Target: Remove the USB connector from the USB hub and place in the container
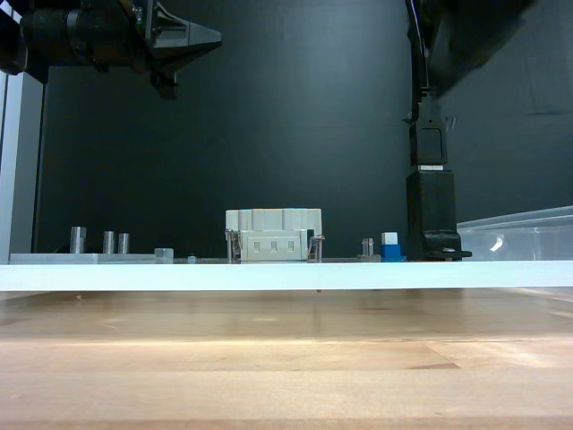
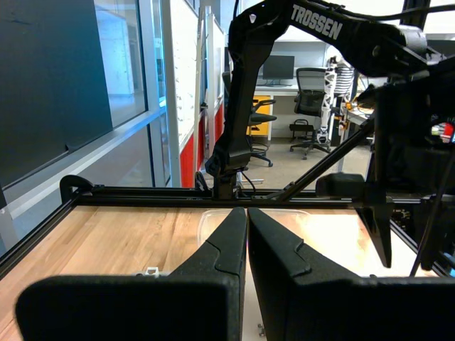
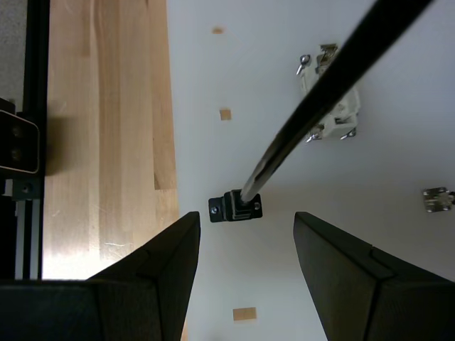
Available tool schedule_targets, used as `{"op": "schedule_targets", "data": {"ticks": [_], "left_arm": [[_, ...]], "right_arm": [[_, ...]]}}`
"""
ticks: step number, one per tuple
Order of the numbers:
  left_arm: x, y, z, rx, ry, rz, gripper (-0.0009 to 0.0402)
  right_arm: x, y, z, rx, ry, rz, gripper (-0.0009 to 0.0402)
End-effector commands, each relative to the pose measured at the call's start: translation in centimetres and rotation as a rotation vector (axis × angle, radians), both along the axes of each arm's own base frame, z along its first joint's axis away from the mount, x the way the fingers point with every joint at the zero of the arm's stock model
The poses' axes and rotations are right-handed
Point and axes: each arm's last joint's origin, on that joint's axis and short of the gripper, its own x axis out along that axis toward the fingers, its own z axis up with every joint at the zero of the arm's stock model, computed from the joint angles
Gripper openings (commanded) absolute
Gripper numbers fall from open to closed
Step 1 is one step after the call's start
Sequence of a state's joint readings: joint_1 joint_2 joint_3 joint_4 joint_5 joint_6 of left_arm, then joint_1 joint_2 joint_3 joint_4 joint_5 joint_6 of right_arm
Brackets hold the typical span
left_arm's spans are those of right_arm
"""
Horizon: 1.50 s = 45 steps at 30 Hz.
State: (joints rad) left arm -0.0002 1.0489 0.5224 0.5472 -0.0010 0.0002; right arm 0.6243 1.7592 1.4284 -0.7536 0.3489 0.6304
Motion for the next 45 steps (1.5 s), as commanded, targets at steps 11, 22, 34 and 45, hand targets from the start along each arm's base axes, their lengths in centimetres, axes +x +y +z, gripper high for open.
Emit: {"op": "schedule_targets", "data": {"ticks": [11,22,34,45], "left_arm": [[0.0,0.0,0.0,0.000,0.000,0.000,0.0001],[0.0,0.0,0.0,0.000,-0.001,0.000,0.0001],[0.0,0.0,0.0,0.000,0.000,0.000,0.0001],[0.0,0.0,0.0,0.000,0.000,0.000,0.0001]], "right_arm": [[0.5,-0.2,-2.0,-0.014,-0.004,0.019,0.0171],[1.2,-0.5,-2.5,-0.021,-0.012,0.033,0.0134],[1.3,-0.7,-2.5,-0.030,-0.014,0.041,0.0001],[2.1,-0.8,-2.3,-0.039,-0.007,0.057,0.0000]]}}
